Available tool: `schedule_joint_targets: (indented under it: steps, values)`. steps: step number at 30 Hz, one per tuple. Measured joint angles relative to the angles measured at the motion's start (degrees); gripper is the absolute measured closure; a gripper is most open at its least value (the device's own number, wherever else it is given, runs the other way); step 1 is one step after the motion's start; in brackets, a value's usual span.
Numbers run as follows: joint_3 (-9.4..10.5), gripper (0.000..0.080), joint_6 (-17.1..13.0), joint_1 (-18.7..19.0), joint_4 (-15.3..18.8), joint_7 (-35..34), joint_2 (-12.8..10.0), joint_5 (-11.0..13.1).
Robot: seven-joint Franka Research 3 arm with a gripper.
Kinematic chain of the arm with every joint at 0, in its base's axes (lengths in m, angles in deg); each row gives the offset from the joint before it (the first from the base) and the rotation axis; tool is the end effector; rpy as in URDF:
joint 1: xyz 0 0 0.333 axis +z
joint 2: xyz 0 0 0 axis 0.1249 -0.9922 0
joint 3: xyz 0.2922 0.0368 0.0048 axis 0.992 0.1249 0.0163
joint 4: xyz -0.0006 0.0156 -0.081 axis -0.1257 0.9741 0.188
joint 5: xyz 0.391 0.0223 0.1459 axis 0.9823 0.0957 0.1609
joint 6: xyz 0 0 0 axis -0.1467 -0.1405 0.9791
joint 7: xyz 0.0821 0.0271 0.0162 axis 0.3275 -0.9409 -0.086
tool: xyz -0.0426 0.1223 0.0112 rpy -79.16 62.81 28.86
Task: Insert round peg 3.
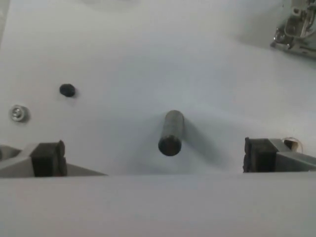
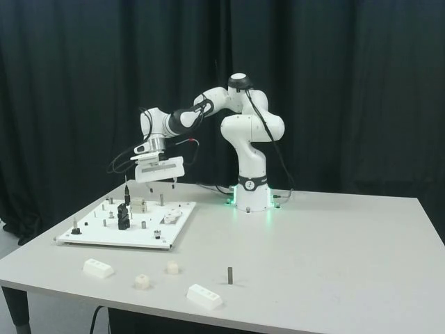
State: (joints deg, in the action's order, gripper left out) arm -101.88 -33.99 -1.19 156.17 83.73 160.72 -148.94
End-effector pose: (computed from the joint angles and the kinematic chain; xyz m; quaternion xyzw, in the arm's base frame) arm 0.1460 -0.3913 0.2074 -0.9665 0.2035 -0.0924 0.1259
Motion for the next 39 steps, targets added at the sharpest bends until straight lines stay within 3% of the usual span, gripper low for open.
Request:
schedule_joint_targets:
  steps: [20,39]
  values:
    - [5.82,0.0003,8.11,0.94,0.23,-15.7,0.02,2.04]
    - [6.73,0.0003,12.24,4.32,0.42,-20.26,0.02,2.67]
